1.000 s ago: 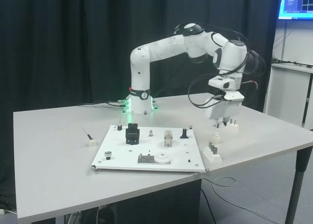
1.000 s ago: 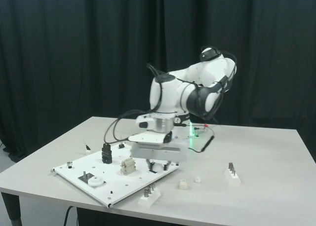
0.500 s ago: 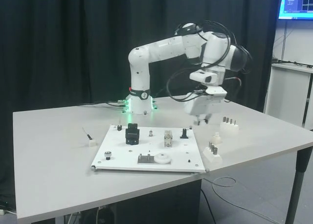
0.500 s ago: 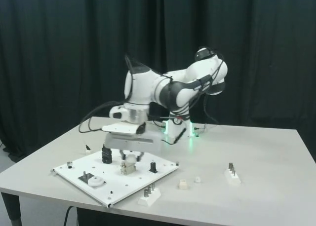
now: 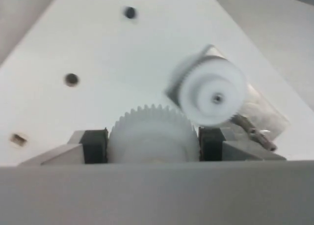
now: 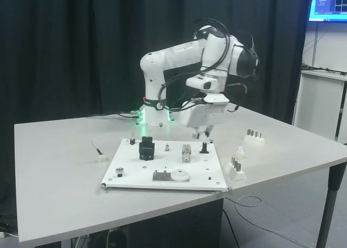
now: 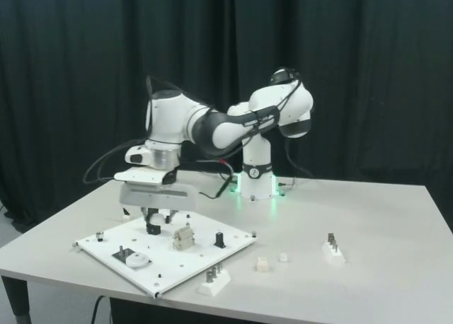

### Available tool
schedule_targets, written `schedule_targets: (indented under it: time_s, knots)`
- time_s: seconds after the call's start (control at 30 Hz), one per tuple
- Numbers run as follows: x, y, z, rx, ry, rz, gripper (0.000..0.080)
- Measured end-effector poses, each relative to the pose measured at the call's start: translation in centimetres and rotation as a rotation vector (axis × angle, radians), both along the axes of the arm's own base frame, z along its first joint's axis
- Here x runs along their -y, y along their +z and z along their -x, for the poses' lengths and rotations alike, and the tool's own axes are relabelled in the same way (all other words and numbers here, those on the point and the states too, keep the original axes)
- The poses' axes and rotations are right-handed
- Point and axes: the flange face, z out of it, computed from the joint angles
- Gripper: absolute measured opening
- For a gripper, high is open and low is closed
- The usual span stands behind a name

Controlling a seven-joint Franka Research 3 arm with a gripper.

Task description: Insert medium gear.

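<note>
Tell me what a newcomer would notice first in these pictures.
The white arm reaching out over the white board on the grey table, with green light at its base. In the wrist view, the gripper clamps a white toothed gear, above another white gear already on the board.

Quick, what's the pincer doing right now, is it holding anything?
Pincer: closed on a white gear, one black pad against each side of it, above the white board.
</note>
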Motion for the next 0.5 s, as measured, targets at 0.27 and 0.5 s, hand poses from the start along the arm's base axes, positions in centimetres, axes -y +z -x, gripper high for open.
schedule_targets:
  time_s: [0.27,0.5]
  knots:
    - [4.1,-0.4,0.4,0.004,0.032,-0.005,0.0396]
    - [7.4,-1.2,0.9,-0.008,0.086,-0.009,0.0396]
